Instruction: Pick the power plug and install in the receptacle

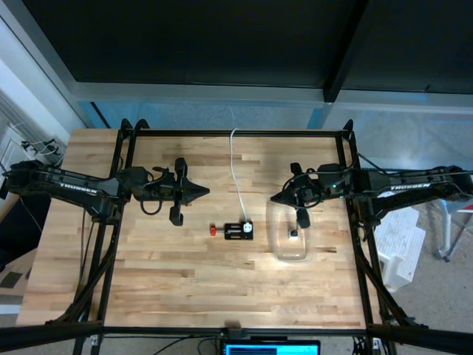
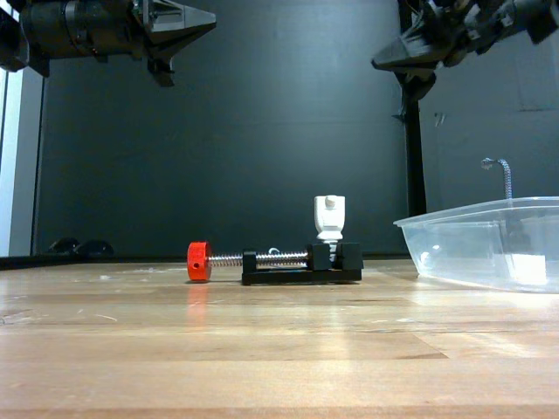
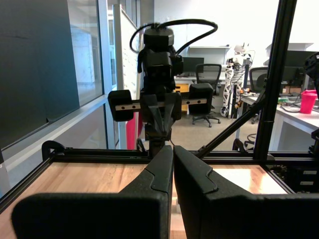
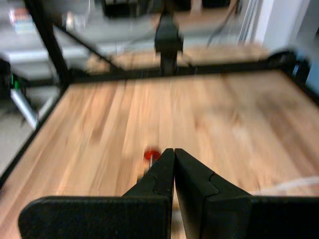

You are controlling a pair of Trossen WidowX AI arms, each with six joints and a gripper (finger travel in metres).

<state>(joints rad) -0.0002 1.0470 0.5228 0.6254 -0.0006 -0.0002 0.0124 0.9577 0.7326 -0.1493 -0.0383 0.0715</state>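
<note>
The receptacle is a small white-faced socket held in a black vise with a red knob at mid-table; its white cable runs away to the far edge. The power plug shows only as a tiny dark speck inside the clear tray, just behind a white cube. My left gripper hovers high, left of the vise, shut and empty. My right gripper hangs above the tray's far left corner, also shut and empty.
In the low view the vise with the red knob stands mid-table and the tray sits to its right. A black frame borders the tabletop. Both arms stay well above the wood.
</note>
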